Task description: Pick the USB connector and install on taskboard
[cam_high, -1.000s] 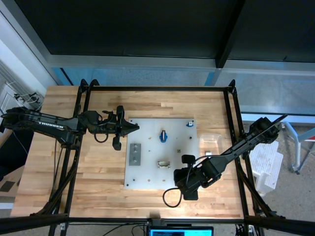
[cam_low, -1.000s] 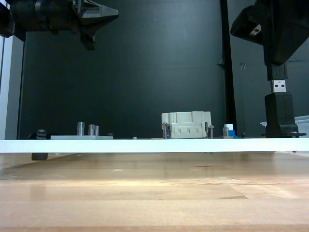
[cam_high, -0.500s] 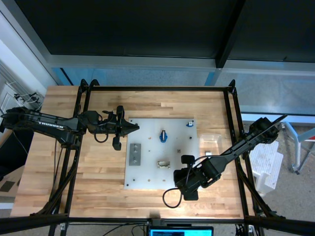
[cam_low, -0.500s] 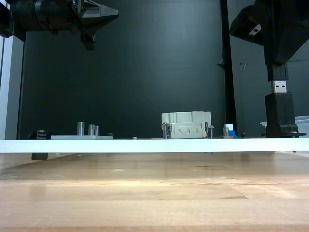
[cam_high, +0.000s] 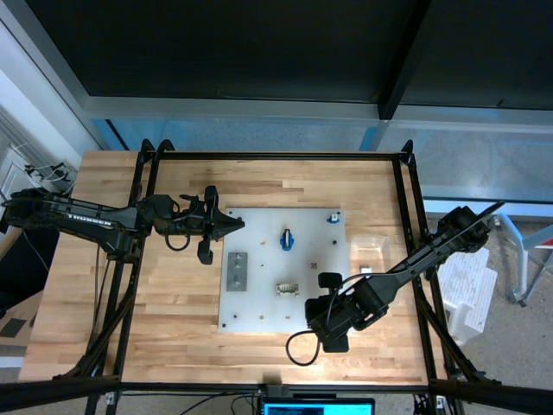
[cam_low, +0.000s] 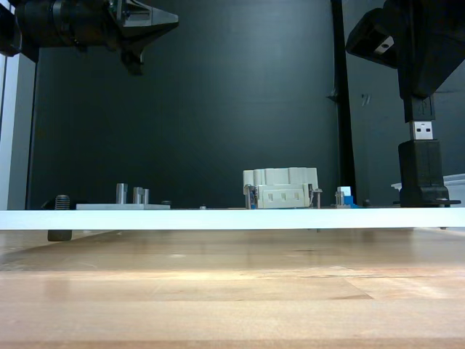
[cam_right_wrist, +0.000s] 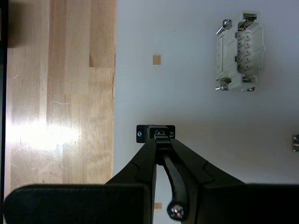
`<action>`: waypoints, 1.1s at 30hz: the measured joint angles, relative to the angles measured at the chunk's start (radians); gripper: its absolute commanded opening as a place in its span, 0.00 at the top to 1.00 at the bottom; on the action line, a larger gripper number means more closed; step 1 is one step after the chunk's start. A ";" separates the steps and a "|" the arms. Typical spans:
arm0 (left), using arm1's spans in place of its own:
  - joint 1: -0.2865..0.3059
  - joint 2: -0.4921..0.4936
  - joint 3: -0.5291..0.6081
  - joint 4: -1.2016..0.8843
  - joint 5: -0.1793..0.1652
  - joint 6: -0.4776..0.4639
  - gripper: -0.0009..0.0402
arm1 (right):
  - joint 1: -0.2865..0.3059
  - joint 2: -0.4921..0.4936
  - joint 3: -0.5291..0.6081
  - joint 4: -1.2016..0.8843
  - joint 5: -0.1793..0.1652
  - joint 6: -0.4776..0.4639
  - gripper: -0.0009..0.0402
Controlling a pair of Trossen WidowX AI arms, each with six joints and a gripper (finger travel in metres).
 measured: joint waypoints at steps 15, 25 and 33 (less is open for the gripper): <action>0.000 0.000 0.000 0.000 0.000 0.000 0.98 | -0.003 0.000 -0.001 0.005 0.022 -0.008 0.98; 0.000 0.000 0.000 0.000 0.000 0.000 0.98 | -0.003 0.000 -0.002 0.008 -0.003 -0.011 0.98; 0.000 0.000 0.000 0.000 0.000 0.000 0.98 | -0.003 0.000 -0.002 0.007 -0.003 -0.013 0.98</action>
